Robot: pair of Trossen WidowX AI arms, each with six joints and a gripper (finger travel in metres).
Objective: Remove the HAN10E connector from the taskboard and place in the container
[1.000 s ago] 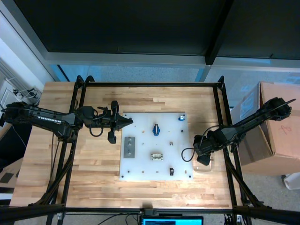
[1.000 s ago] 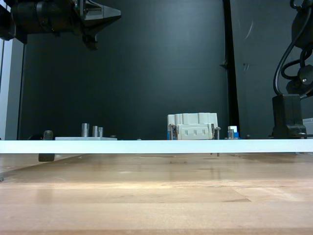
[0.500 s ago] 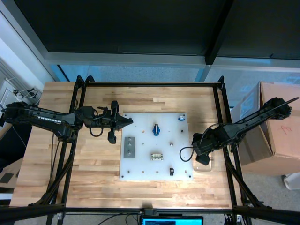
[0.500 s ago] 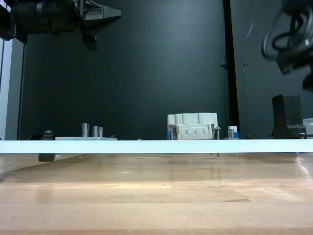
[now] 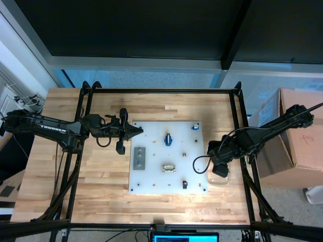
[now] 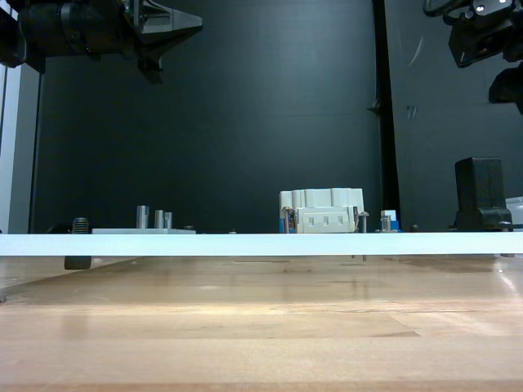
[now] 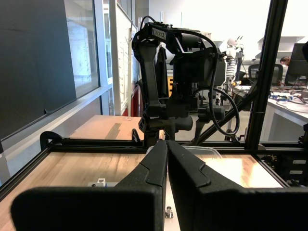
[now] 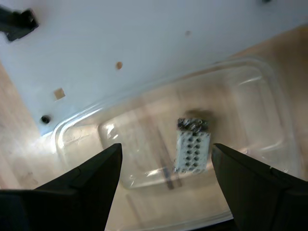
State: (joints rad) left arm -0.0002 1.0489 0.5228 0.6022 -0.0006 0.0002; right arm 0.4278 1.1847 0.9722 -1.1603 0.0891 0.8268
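My right fingers [image 8: 89,185] are now hanging high over the container [image 8: 250,91]. A second ago they were sitting low down at it, and in the low view they are now riding far above the board [image 6: 489,37]. They are spread wide and gripping nothing. My left fingers [image 7: 167,156] are staying where they were, pressed together with no gap, and are hovering over the far left edge of the taskboard [image 5: 151,181], well across from my right fingers [image 5: 219,169].

The counter [image 5: 101,201] is carrying the white taskboard, which is lying between my two sets of fingers. On it, a beige housing [image 5: 169,168] is still sitting in place, nearer to my right fingers than to my left. From counter level it is standing upright [image 6: 321,211].

The container is a clear tub [image 5: 212,183] that is resting on the counter just beside the taskboard's right edge, directly beneath my right fingers. The HAN10E connector [image 8: 193,147] is lying free on the tub's floor, out of its seat and clear of both sets of fingers. It is a pale block, and its rows of small holes are facing up at me in the gap between my spread right fingers. I am seeing nothing else in the tub.
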